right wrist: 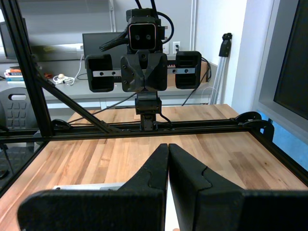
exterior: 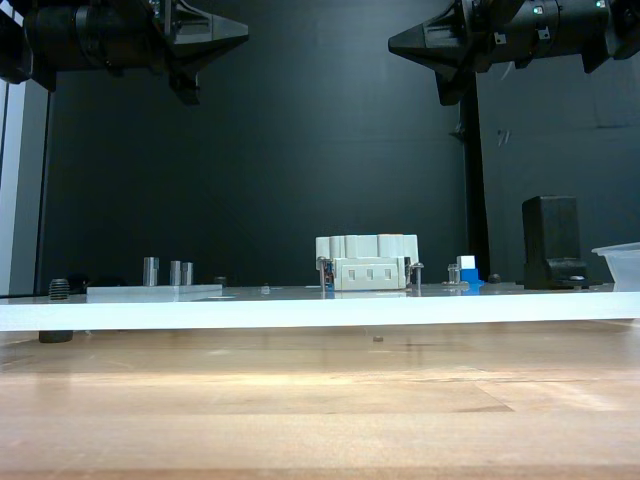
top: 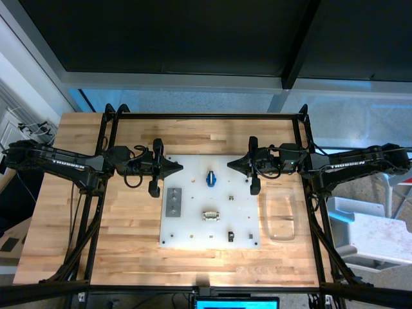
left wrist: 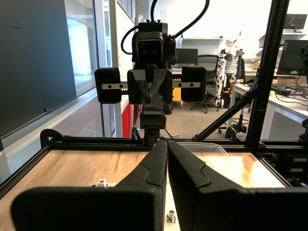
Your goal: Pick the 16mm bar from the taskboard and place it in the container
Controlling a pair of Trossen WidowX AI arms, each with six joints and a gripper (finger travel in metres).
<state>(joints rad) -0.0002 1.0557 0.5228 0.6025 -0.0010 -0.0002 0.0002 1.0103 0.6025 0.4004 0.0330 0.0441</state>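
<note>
A: Where do the two arms sit?

B: Both hang high over the table, reaching inward and facing each other. In the high view the left gripper [top: 178, 167] shows over the far left corner of the taskboard [top: 193, 225]. The right gripper [top: 230, 163] shows over its far edge, more to the right. Their tips are apart, and the blue part [top: 211, 178] sits on the board below the gap between them.

A: And the jaws?

B: Pressed together on both arms — each wrist view shows the two dark fingers meeting along their length, holding nothing.

A: Where is the bar?

B: Short metal bars [exterior: 150, 271] stand upright on the grey metal block [top: 174, 201], which lies on the left side of the board. Which of them measures 16mm cannot be told. The low view shows both grippers well above them.

A: What else is on the board?

B: A pale connector [top: 209, 215] near the middle and a small dark fitting [top: 231, 236] toward the near edge.

A: And the container?

B: The container [top: 281, 215] lies flat on the wooden tabletop [top: 116, 244], just beside the board's right edge — its long side runs along that edge. It lies nearer than the right gripper.
</note>
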